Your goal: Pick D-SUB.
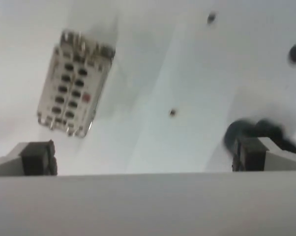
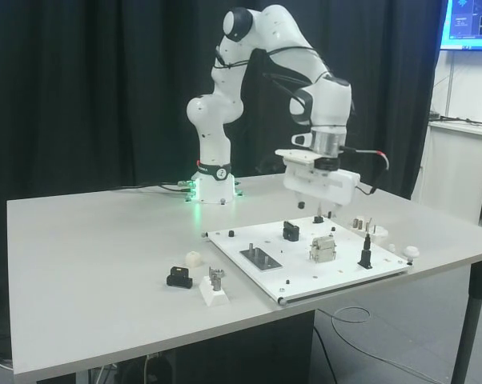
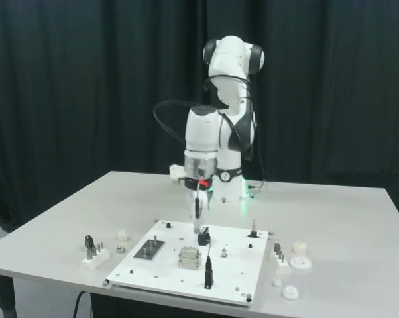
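White arm poised above the board, D-SUB not yet taken.

From the left in the first room view, a small black block (image 2: 178,277) and a white holder with a metal pin (image 2: 214,290) sat on the grey table (image 2: 89,248). Next came the white square board (image 2: 305,268) carrying the D-SUB (image 2: 323,250) — a pale grey rectangular metal connector with two rows of dark holes and small pins along its ends, seen in the wrist view (image 1: 74,83) lying flat on the board. The gripper (image 2: 310,206) hung above the board's far side, clear of the connector — its black-tipped fingers (image 1: 37,158) stood wide apart, holding and touching nothing.
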Controlling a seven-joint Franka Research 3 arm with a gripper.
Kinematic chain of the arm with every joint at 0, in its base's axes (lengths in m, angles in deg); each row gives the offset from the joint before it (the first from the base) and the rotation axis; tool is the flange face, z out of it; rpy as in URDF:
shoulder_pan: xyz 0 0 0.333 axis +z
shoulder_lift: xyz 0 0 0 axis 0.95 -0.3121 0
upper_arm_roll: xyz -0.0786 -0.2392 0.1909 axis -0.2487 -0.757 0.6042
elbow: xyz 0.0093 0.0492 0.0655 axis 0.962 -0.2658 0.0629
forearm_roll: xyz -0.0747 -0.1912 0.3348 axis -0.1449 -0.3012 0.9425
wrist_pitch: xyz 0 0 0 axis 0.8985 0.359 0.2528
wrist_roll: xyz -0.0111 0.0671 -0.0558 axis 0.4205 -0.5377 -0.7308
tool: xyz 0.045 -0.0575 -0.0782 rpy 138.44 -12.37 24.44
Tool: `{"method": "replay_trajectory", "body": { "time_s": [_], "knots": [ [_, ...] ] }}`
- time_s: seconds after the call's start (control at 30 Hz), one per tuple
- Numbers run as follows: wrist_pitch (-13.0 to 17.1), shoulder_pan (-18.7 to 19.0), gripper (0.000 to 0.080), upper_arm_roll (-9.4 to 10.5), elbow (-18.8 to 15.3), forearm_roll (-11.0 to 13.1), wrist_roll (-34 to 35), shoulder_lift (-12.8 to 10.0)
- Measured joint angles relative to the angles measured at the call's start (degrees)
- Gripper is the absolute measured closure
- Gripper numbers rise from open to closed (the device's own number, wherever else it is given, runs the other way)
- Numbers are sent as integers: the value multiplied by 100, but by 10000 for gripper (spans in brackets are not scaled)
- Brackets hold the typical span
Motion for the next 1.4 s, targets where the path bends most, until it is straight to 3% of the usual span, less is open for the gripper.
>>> {"method": "replay_trajectory", "body": {
  "time_s": [0.3, 0.7, 0.97, 1.4],
  "knots": [
    [-563, -376, 3, -1, 209, -465, -1256, 301],
    [-951, -744, 3, -2, 359, -492, -2876, 470],
    [-1128, -959, 3, -2, 368, -697, -3857, 531],
    [-1243, -1251, 3, -2, 358, -785, -6583, 657]
  ]
}}
